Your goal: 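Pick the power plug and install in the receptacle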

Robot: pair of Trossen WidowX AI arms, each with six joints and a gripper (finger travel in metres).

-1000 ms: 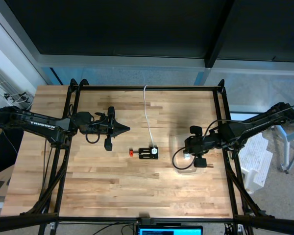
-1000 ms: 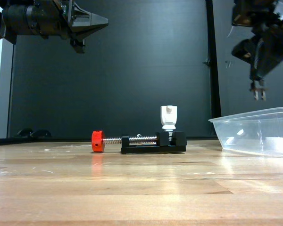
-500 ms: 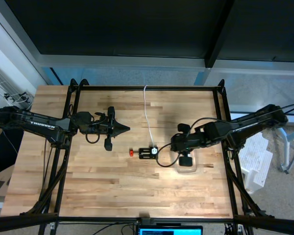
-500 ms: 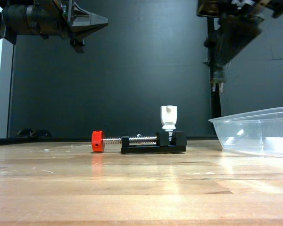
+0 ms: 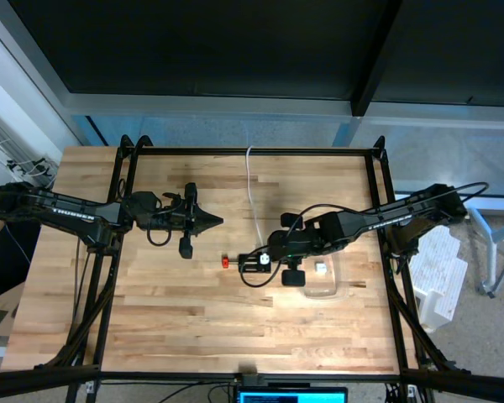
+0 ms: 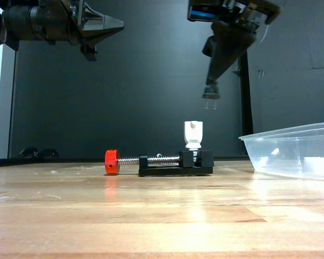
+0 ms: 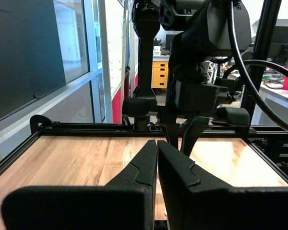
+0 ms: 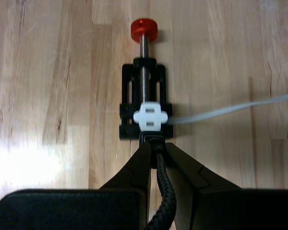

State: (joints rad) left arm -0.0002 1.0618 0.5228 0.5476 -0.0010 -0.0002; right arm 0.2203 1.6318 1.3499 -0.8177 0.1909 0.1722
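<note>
The power plug (image 6: 208,96), small and black with two metal prongs pointing down, hangs in the air with my right gripper (image 6: 212,81) shut on it. It is above and slightly right of the receptacle (image 6: 193,133), a white socket block standing in a black mini-vise (image 6: 175,162) with a red knob (image 6: 112,162). In the right wrist view the plug (image 8: 153,139) shows at the fingertips, just short of the receptacle (image 8: 150,116). My left gripper (image 5: 212,222) is shut, empty, and held high over the table's left half.
A clear plastic tray (image 5: 326,288) lies right of the vise with a small white cube (image 5: 320,268) in it. The receptacle's white cable (image 5: 253,197) runs to the table's far edge. A black frame (image 5: 378,180) borders the table.
My right arm has carried the plug leftward from above the tray to just above and right of the receptacle. The left arm has not moved.
</note>
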